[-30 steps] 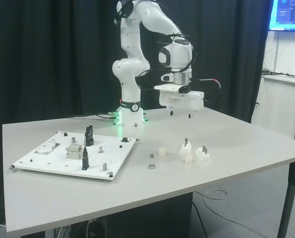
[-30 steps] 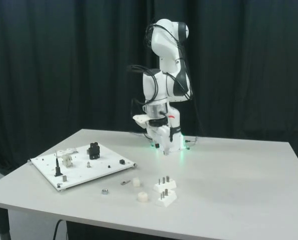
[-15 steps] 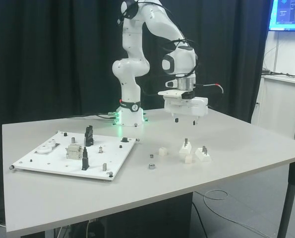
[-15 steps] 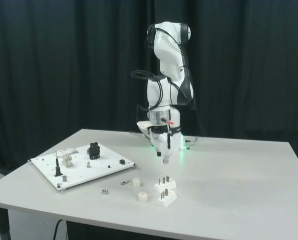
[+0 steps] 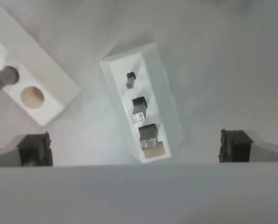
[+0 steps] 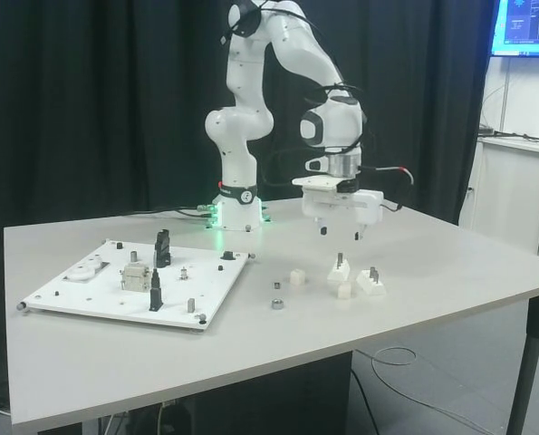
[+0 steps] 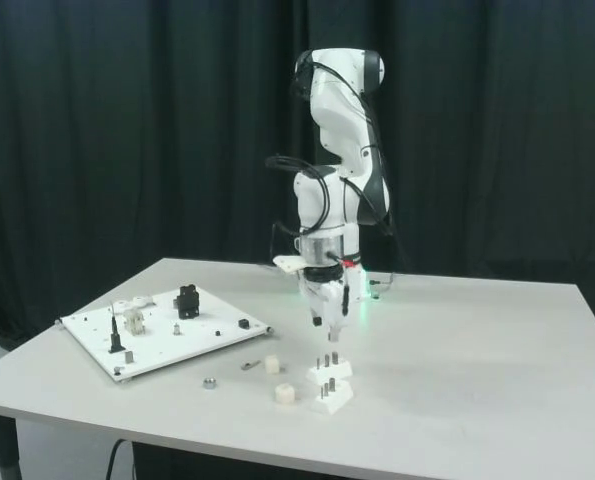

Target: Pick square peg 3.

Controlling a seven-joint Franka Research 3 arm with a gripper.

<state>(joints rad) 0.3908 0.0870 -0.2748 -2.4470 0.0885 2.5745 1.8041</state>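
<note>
A white holder block (image 5: 164, 100) carries three square grey pegs in a row: a small one (image 5: 131, 79), a middle one (image 5: 139, 110) and the largest (image 5: 148, 135). In the wrist view my gripper (image 5: 134, 147) is open, its black fingertips (image 5: 34, 149) standing wide on either side of the block, with the largest peg nearest the line between them. In the room views the gripper (image 6: 340, 234) (image 7: 329, 331) hangs a short way above this holder (image 6: 340, 272) (image 7: 329, 371), touching nothing.
A second white holder (image 5: 40, 93) (image 6: 370, 284) (image 7: 329, 396) with round holes lies close beside the first. Small white cubes (image 6: 297, 276) (image 7: 285, 394) and a nut (image 6: 275, 303) lie nearby. The white assembly board (image 6: 115, 294) (image 7: 157, 345) with parts sits at the table's far side from them.
The arm has swung away from its base and come down, bringing the open gripper over the peg holders. Nothing on the table has moved.
</note>
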